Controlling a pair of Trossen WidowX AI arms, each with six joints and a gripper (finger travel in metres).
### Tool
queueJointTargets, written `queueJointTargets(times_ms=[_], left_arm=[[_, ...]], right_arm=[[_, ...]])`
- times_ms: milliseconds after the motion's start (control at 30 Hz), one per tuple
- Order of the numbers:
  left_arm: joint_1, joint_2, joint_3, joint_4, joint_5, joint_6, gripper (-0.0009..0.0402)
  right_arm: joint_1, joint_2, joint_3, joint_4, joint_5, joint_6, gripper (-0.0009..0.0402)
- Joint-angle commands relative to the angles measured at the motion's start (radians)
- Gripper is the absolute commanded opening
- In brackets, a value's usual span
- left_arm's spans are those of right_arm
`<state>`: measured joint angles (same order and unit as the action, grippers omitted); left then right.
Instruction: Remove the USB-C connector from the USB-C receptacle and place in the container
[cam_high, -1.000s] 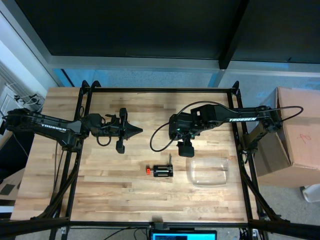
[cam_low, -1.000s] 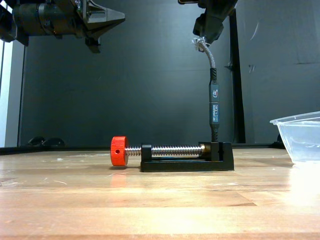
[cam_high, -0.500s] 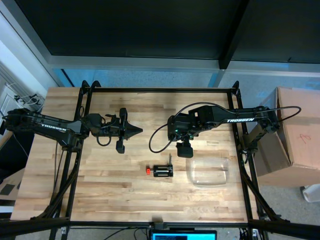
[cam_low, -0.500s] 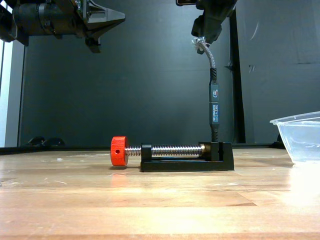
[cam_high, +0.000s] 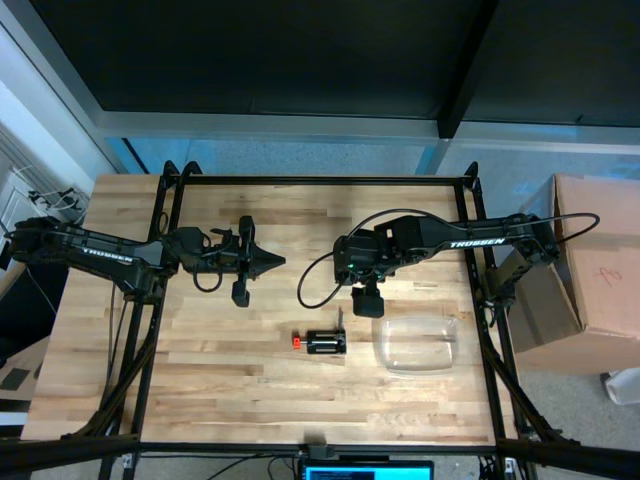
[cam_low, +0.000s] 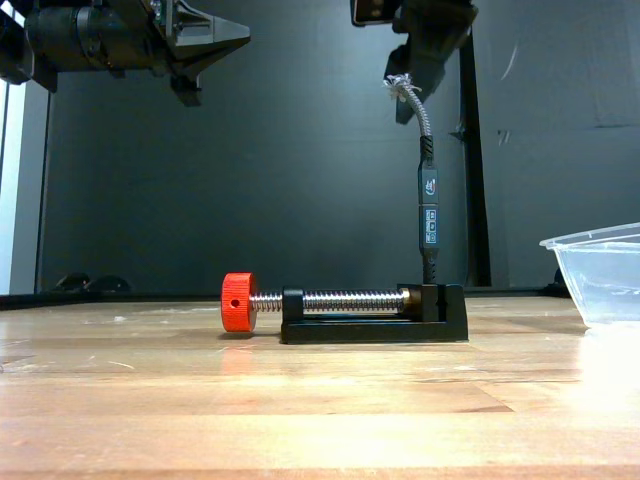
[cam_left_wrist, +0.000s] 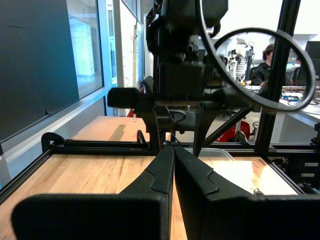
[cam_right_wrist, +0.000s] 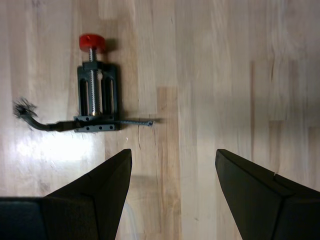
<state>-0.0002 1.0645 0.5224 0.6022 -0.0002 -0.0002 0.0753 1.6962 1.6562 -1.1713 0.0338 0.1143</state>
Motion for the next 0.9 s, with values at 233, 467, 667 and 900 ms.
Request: queueJointTargets(times_ms=[233, 467, 667, 900], left_arm=[[0.0, 0.0, 0.0, 0.0, 0.0, 0.0, 0.0], [0.0, 0.0, 0.0, 0.0, 0.0, 0.0, 0.0], [0.0, 0.003, 0.0, 0.0, 0.0, 0.0, 0.0], [0.0, 0.003, 0.0, 0.0, 0.0, 0.0, 0.0]], right_arm=[[0.005, 0.0, -0.125, 0.132, 0.0, 0.009, 0.0233], [0.008, 0.0, -0.171, 0.191, -0.004, 0.009, 0.0233], [0.011, 0.0, -0.19, 0.235, -0.004, 0.01, 0.0233], [0.014, 0.0, -0.245, 0.28, -0.004, 0.013, 0.0233]])
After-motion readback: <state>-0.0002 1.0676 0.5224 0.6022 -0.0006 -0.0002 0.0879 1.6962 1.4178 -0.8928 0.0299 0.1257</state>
